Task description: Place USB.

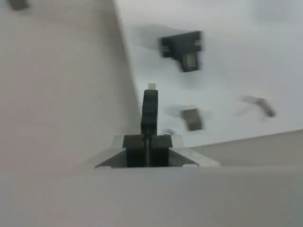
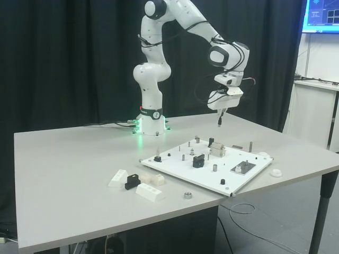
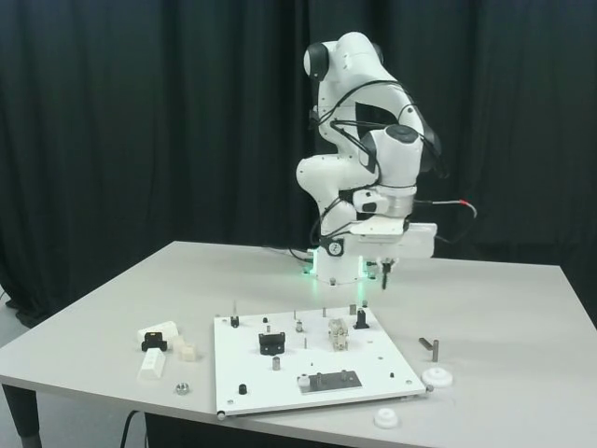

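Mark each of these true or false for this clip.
1. The tool holds the USB plug. True.
2. The tool rests on the white board. False: it hangs above the board, well clear of it.
3. A small nut lies on the grey table near the white blocks. True.
4. The white blocks sit on the board. False: they lie on the table beside it.

Grey table point(image 2: 63, 159) with white board point(image 2: 175, 168), white blocks point(image 2: 151, 191), a nut point(image 2: 187, 196), two white discs point(image 3: 436, 378).
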Robot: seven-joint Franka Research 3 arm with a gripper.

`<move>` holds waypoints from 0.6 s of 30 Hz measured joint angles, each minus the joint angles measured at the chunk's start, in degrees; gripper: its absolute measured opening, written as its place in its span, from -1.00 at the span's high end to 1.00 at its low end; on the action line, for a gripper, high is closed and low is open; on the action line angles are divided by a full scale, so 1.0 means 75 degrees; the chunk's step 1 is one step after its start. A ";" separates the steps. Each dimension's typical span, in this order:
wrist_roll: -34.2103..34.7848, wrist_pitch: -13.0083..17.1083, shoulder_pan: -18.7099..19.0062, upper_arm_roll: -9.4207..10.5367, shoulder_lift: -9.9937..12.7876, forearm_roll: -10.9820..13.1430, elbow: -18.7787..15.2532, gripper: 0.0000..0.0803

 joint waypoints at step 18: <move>0.1481 0.1308 0.0712 0.0815 0.0828 0.0360 0.0089 0.95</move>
